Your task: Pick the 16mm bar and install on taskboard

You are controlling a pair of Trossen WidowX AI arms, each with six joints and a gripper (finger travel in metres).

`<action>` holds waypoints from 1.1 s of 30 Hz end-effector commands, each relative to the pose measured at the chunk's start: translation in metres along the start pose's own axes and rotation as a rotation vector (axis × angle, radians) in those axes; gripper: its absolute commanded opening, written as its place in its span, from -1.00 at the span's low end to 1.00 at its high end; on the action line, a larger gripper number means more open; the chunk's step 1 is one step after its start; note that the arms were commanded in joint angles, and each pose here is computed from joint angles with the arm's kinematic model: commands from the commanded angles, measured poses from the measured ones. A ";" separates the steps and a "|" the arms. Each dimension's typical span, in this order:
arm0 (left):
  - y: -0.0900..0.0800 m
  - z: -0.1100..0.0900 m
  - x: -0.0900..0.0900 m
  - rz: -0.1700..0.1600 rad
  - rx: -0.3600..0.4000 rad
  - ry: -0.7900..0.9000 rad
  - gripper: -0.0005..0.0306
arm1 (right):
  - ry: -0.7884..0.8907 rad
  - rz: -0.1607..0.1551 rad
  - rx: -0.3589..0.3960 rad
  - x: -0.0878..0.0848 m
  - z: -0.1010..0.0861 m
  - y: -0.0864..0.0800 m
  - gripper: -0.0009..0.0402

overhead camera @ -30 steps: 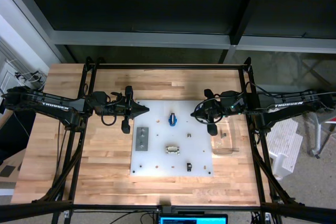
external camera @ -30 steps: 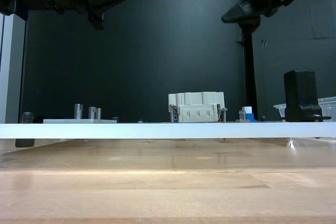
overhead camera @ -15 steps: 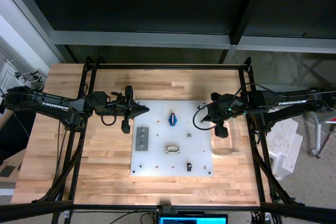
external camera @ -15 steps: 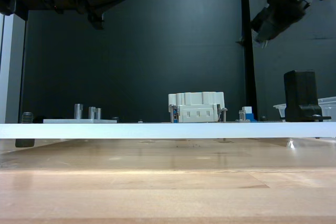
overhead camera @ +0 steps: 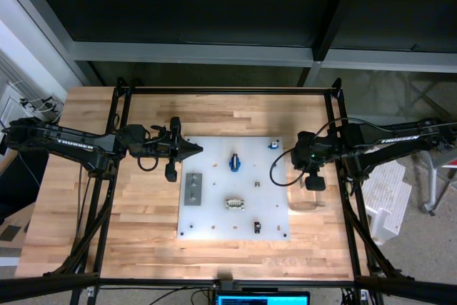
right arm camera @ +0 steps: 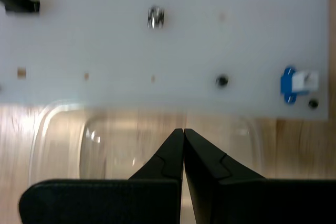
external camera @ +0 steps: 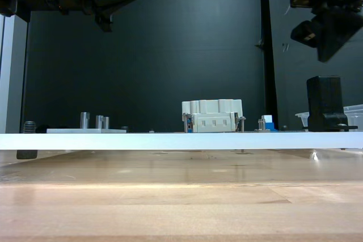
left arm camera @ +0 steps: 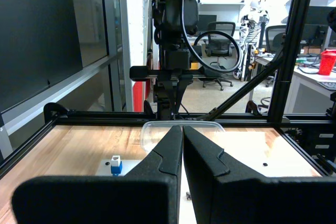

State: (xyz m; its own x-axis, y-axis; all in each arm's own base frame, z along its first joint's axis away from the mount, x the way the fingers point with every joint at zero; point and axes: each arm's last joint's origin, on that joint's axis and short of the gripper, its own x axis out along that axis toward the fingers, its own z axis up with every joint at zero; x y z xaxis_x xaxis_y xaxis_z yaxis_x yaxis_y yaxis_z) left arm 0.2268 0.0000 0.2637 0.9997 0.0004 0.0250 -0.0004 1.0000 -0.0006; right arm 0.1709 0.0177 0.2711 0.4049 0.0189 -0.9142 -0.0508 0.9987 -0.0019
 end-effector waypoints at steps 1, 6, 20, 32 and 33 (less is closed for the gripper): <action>0.000 0.000 0.000 0.000 0.000 -0.001 -0.96 | 0.052 0.004 -0.001 0.000 -0.005 0.003 -0.96; 0.000 0.000 0.000 0.000 0.000 -0.001 -0.96 | 0.126 0.013 -0.021 -0.001 -0.013 0.011 -0.96; 0.000 0.000 0.000 0.000 0.000 -0.001 -0.97 | 0.185 -0.012 0.009 -0.003 -0.021 0.024 -0.89; 0.000 0.000 0.000 0.000 0.000 -0.001 -0.96 | 0.207 -0.045 0.009 0.010 -0.031 0.034 -0.22; 0.000 0.000 0.000 0.000 0.000 -0.001 -0.97 | 0.207 -0.045 0.015 0.012 -0.031 0.034 -0.17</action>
State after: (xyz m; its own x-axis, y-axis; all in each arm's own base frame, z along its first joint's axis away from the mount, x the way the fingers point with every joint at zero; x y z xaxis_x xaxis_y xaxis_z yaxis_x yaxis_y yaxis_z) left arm 0.2268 0.0000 0.2637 0.9997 0.0008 0.0250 -0.0008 1.0000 -0.0002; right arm 0.1450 0.0503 0.2506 0.2104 -0.0361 -0.9769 -0.0266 0.9987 -0.0427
